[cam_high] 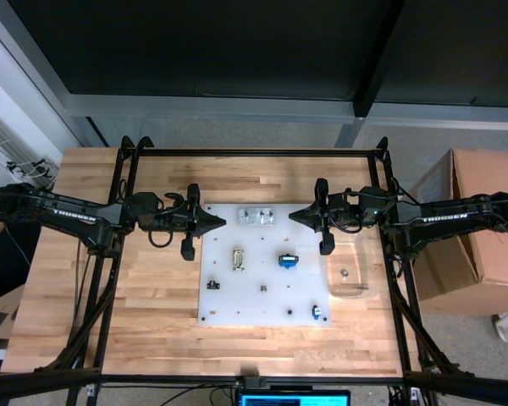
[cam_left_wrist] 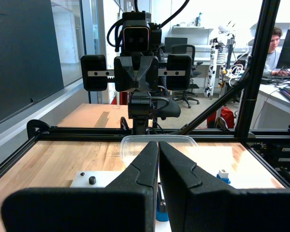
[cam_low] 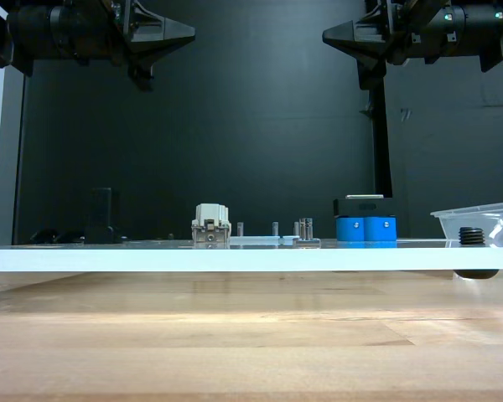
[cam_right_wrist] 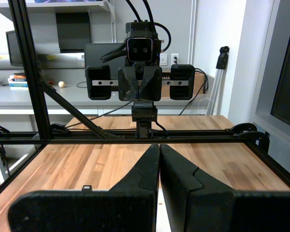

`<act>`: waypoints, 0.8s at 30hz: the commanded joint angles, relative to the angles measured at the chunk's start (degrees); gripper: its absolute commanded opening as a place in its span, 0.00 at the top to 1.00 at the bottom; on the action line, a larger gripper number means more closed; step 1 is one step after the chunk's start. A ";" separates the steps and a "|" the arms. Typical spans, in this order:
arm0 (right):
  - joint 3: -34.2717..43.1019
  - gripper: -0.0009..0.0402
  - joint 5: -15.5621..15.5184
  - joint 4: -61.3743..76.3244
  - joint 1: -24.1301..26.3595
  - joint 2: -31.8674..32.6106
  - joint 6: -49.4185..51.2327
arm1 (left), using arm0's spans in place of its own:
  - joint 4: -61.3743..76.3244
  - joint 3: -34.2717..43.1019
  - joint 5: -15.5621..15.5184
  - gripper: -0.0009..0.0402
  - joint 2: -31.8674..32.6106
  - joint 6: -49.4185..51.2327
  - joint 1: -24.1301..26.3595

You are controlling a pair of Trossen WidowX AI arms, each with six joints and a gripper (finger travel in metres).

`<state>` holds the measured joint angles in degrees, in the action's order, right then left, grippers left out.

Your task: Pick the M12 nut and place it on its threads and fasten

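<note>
While both arms reached inward from the sides, a wooden table carried a white board at its middle. Left gripper hung high over the board's far left edge, its fingers pressed together on nothing. Right gripper faced it from the far right part of the board at the same height, its fingers likewise pressed together and holding nothing. A clear tray sat just off the board's right edge. A short black stud stood bare near the board's near right edge, its ribs showing. The small silver nut lay free inside the tray, clear of the stud.
</note>
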<state>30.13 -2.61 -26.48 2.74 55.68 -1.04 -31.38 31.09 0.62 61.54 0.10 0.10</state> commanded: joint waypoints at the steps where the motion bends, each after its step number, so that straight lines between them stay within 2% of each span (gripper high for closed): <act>1: 0.00 0.98 0.02 -0.35 0.00 0.04 -0.02 | -0.02 0.02 0.02 0.98 0.04 0.00 -0.02; 17: 0.07 0.98 0.00 0.81 -0.09 -0.04 0.28 | -0.02 0.02 0.00 0.98 0.02 0.00 0.00; 19: 0.96 0.98 -0.02 5.66 -0.15 -0.63 1.42 | -0.02 0.02 0.00 0.98 0.02 0.00 -0.02; 24: 7.54 0.98 -0.66 30.75 -0.37 -1.42 4.81 | -0.02 0.02 0.00 0.98 0.02 0.00 -0.02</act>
<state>35.73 -2.87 -2.44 2.48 54.26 2.81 -31.38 31.11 0.62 61.54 0.12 0.10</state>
